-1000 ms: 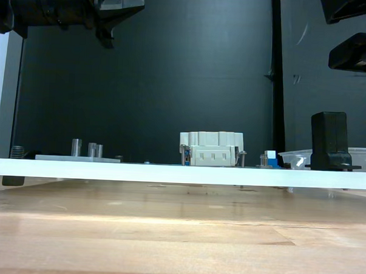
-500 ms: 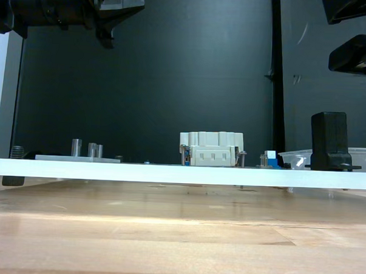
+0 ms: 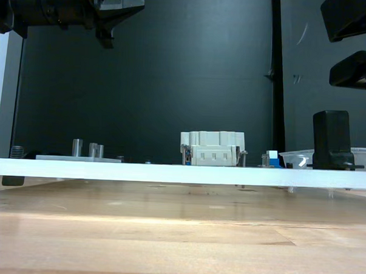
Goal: Pick the 16mm bar and install on taskboard
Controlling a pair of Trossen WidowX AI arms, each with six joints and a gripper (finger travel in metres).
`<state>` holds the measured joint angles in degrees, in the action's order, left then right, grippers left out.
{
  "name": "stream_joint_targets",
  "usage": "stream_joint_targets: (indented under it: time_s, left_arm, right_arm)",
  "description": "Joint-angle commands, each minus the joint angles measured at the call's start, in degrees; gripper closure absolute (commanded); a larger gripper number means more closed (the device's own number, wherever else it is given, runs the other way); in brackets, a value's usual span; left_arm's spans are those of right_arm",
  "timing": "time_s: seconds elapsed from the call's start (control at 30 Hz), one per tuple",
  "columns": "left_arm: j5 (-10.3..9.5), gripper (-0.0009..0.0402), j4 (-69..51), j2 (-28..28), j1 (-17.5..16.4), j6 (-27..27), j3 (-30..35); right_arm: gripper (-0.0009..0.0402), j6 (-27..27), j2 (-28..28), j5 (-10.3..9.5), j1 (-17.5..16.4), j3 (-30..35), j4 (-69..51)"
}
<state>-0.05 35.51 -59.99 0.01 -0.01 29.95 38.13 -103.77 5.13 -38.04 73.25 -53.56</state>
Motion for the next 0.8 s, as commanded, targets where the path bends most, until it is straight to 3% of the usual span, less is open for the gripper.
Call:
stream_joint_targets:
  time_s: [0.03,0.4,0.8]
  left_arm:
    - [0.02,0.0393,-0.74,-0.02,-0.02,0.00,0.00]
    - [0.02,0.0393,-2.86,-0.02,0.00,0.00,0.00]
    - [0.02,0.0393,-3.91,-0.02,0.00,0.00,0.00]
  right_arm:
    - [0.0373,-0.04,0.15,0.24,0.02,-0.39,-0.13]
    - [0.0369,-0.13,0.17,0.39,0.09,-1.22,0.76]
    - [0.0277,-0.09,1.01,0.39,0.09,-1.01,0.61]
